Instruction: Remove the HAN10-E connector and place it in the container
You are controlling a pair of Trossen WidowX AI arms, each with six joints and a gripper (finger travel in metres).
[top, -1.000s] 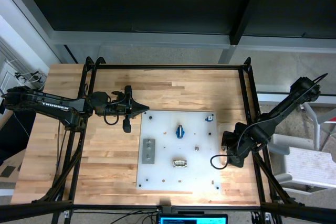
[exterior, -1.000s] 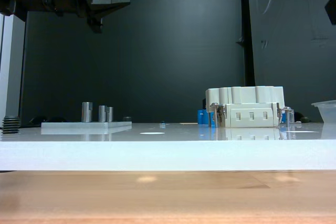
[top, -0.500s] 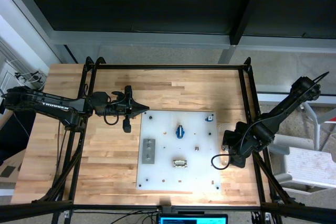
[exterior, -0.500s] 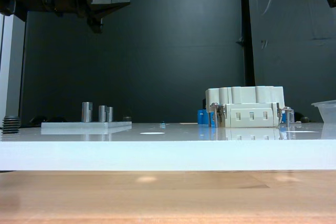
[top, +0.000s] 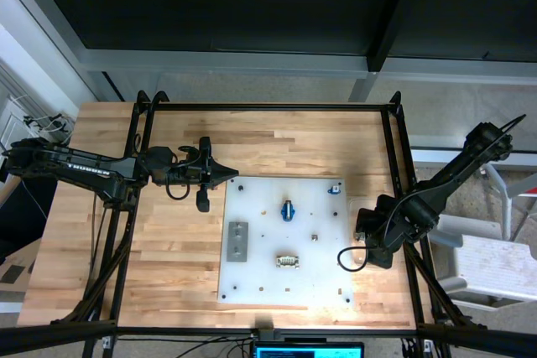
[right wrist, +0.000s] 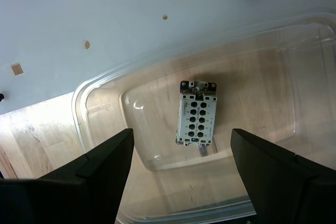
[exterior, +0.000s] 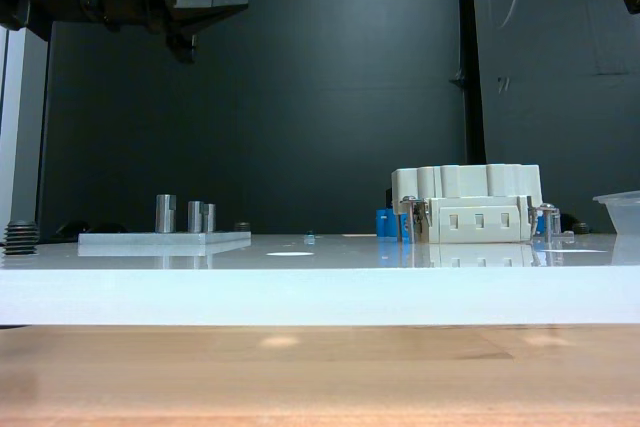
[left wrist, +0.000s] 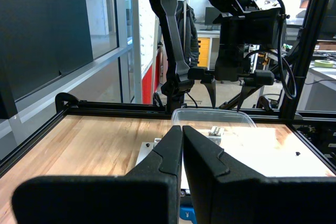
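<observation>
Hovering over the clear tray point(right wrist: 252, 93), the right claw point(right wrist: 181, 134) is spread wide and holds nothing, with one finger point(right wrist: 100, 166) on each side of the connector point(right wrist: 197, 114) and neither touching it. The connector lies flat on the tray floor, face up, showing two rows of dark pin holes, roughly mid-tray. The tray sits on the wooden table point(top: 168, 249) right against the right edge of the white board point(top: 252, 287); can't tell whether its rim overlaps the board. In the high view that claw hangs just off the board's right edge, about level with its middle. The left claw point(left wrist: 182, 129) has its fingers together with only a thin slit between them, empty. It is held level, well above the table, just beside the board's far-left corner, and points across toward the right arm. On the board: a plain grey block point(top: 238, 241) on the left side, a small blue upright part point(top: 287, 209) near the middle, and a pale housing with metal clips point(top: 288, 262) toward the near edge. All three are well apart from both claws.
</observation>
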